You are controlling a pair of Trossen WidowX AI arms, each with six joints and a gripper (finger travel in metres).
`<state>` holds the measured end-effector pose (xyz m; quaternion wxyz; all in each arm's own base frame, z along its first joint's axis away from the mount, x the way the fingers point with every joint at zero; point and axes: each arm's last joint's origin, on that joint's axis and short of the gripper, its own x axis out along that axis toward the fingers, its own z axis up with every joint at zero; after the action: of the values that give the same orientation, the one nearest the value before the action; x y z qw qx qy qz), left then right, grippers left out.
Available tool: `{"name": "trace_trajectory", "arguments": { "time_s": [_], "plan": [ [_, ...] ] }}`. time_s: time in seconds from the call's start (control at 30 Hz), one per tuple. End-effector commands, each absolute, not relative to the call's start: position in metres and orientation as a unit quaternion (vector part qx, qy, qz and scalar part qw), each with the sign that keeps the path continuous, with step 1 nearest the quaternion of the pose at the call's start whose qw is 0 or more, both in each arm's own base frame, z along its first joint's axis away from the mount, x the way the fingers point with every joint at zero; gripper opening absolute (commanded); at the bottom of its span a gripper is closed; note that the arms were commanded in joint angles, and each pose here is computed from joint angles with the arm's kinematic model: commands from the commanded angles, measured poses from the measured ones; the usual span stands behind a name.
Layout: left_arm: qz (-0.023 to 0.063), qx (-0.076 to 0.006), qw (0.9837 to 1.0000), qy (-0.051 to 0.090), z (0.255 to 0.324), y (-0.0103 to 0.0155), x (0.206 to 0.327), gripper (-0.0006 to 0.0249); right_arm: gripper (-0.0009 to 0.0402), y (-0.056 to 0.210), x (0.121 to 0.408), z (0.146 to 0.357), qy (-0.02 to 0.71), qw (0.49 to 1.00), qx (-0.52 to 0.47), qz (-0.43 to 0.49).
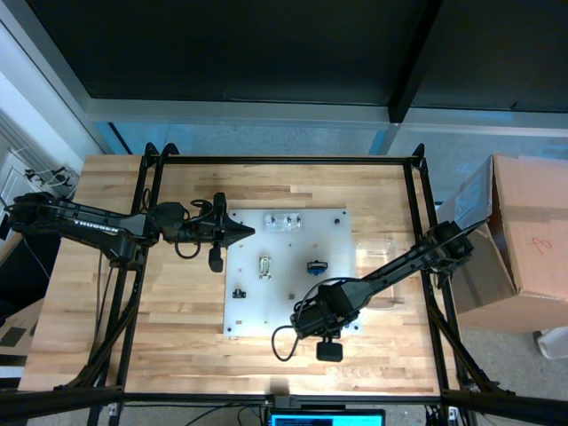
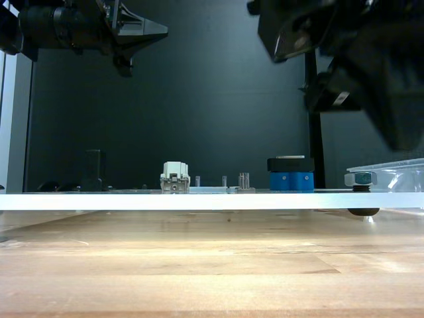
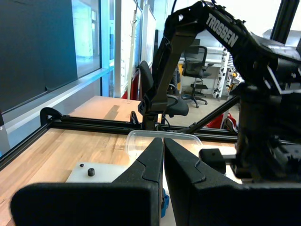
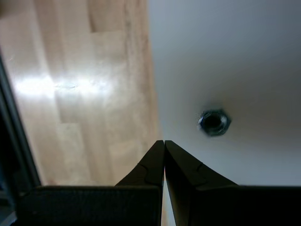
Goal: Unfasten the M12 nut and place it in the container
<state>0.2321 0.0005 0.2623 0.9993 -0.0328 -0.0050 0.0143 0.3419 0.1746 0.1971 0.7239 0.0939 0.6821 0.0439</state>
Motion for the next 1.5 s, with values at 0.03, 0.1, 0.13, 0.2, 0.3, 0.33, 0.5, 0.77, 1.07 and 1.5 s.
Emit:
{"name": "trace_trajectory", "arguments": {
  "time_s": [0.03, 0.1, 0.13, 0.2, 0.3, 0.33, 0.5, 0.77, 1.07, 1.5],
  "plan": [
    [0.0142, -0.0328, 0.9994, -0.005, 0.2623, 0.0005, 0.232, 0.0000, 0.0000, 0.175, 0.343, 0.189, 0.685, 0.723, 0.083, 0.035],
    [0.0145, -0.0328, 0.9993, -0.005, 0.2623, 0.0006, 0.232, 0.0000, 0.0000, 0.175, 0.343, 0.186, 0.686, 0.722, 0.082, 0.035],
    [0.0143, -0.0328, 0.9993, -0.005, 0.2623, 0.0006, 0.232, 0.0000, 0.0000, 0.175, 0.343, 0.185, 0.686, 0.722, 0.082, 0.034],
    [0.0143, -0.0328, 0.9993, -0.005, 0.2623, 0.0006, 0.232, 0.0000, 0.0000, 0.175, 0.344, 0.185, 0.687, 0.721, 0.081, 0.033],
    [0.0143, -0.0328, 0.9993, -0.005, 0.2623, 0.0006, 0.232, 0.0000, 0.0000, 0.174, 0.343, 0.184, 0.686, 0.723, 0.077, 0.030],
    [0.0144, -0.0328, 0.9993, -0.005, 0.2623, 0.0006, 0.232, 0.0000, 0.0000, 0.174, 0.343, 0.184, 0.685, 0.725, 0.071, 0.025],
    [0.0143, -0.0328, 0.9993, -0.005, 0.2623, 0.0006, 0.232, 0.0000, 0.0000, 0.162, 0.336, 0.192, 0.673, 0.734, 0.009, -0.087],
    [0.0143, -0.0328, 0.9993, -0.005, 0.2623, 0.0006, 0.232, 0.0000, 0.0000, 0.161, 0.333, 0.202, 0.676, 0.731, 0.010, -0.088],
    [0.0143, -0.0328, 0.9993, -0.005, 0.2624, 0.0006, 0.232, 0.0000, 0.0000, 0.169, 0.334, 0.219, 0.688, 0.720, 0.090, 0.008],
    [0.0143, -0.0328, 0.9993, -0.005, 0.2623, 0.0006, 0.232, 0.0000, 0.0000, 0.170, 0.340, 0.199, 0.693, 0.717, 0.065, 0.045]
  ]
}}
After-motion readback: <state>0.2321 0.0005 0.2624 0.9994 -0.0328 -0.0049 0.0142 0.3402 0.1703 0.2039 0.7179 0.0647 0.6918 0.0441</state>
